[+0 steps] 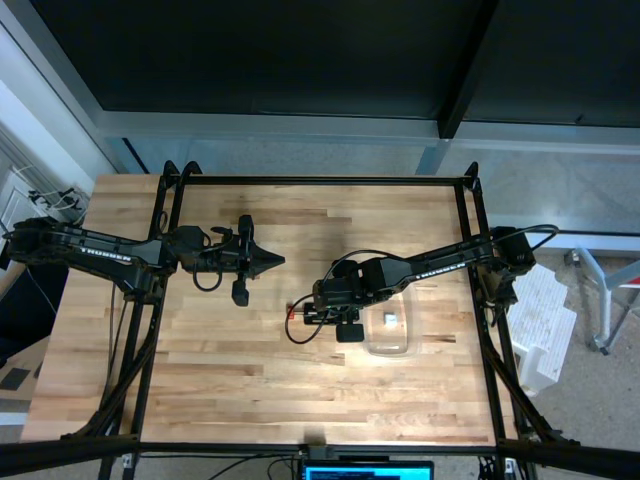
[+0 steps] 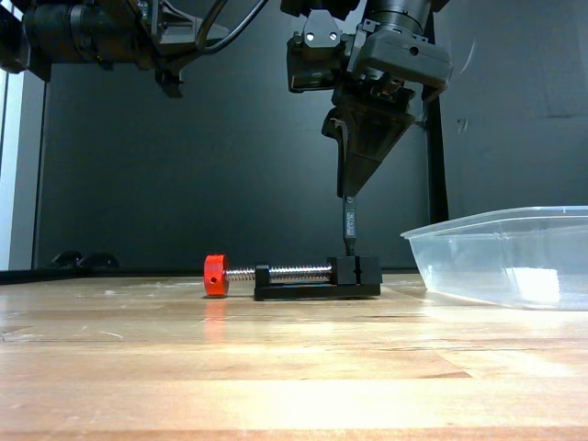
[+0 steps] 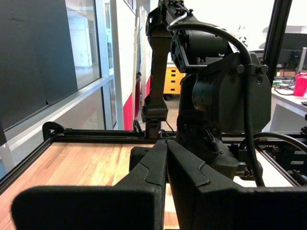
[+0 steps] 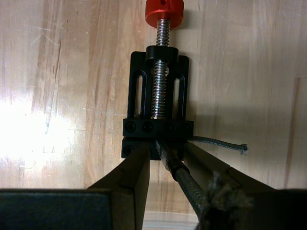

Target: Remove the USB-C connector from taskboard and place in the container

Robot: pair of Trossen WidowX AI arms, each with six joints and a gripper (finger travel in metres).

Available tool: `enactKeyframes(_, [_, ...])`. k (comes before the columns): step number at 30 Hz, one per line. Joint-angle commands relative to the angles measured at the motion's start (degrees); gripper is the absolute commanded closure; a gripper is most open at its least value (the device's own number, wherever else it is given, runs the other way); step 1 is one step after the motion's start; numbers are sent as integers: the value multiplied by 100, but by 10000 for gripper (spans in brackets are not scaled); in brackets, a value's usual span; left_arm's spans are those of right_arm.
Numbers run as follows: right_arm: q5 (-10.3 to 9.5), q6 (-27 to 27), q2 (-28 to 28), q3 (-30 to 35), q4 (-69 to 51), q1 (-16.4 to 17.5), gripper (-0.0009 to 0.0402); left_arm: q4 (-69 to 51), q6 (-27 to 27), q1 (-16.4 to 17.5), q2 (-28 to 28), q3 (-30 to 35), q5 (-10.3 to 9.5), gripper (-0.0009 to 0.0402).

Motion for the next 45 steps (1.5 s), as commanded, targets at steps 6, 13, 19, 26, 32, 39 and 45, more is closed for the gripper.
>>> enactKeyframes(6, [2, 2, -17, 2, -26, 2, 350, 0, 2, 0, 2, 0, 2, 393])
enactKeyframes(13, [2, 7, -28, 2, -28, 0, 392, 0, 2, 0, 2, 0, 2, 393])
enactKeyframes(19, [2, 4, -37, 2, -31, -7, 394, 0, 2, 0, 0, 0, 2, 393])
enactKeyframes(26, [4, -7, -61, 2, -28, -13, 393, 0, 2, 2, 2, 0, 2, 393])
enactKeyframes(32, [2, -20, -133, 4, -28, -22, 393, 0, 2, 0, 0, 0, 2, 393])
enactKeyframes(39, [7, -63, -219, 7, -28, -28, 393, 0, 2, 0, 0, 0, 2, 393])
enactKeyframes(45, [9, -66, -339, 7, -57, -33, 393, 0, 2, 0, 2, 0, 2, 393])
